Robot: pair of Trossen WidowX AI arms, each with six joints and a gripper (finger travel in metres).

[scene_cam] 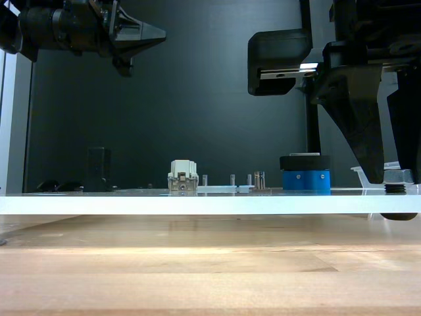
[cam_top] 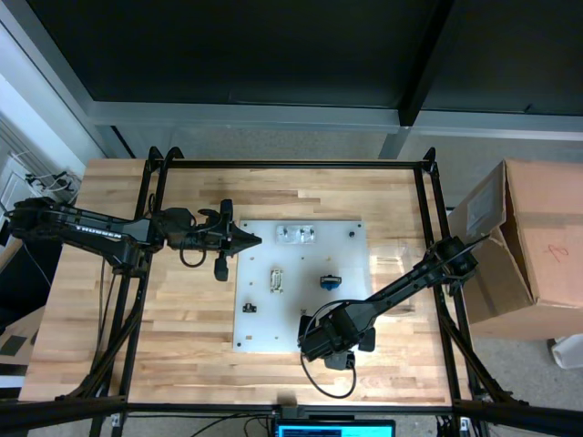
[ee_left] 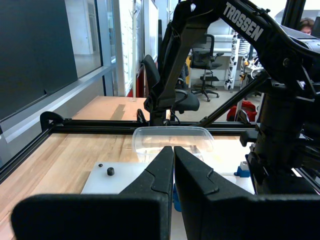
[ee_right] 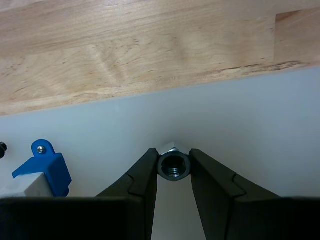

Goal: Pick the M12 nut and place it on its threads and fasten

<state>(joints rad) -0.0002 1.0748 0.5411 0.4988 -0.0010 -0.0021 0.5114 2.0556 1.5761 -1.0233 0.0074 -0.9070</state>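
Overhead, the left end effector (cam_top: 255,240) hangs over the left edge of the white board (cam_top: 273,328). The right end effector (cam_top: 314,340) points down at the board's near right edge, and whatever it grips is hidden beneath it.

At table (scene_cam: 197,263) level, the right one's fingers straddle the black ribbed stud (scene_cam: 395,188). The silver M12 nut (scene_cam: 396,175) sits on top of the ribs, which show bare below it.

Along the left wrist, that end effector's fingers (ee_left: 155,175) are pressed together on nothing, facing a clear container (ee_left: 172,137).

Along the right wrist, the fingers pinch the nut by its sides, with its threaded bore open to the camera.

By my reading, the picking is done and the nut is placed on its stud, or nearly so. Whether the threads have caught I cannot tell, and running it down remains.
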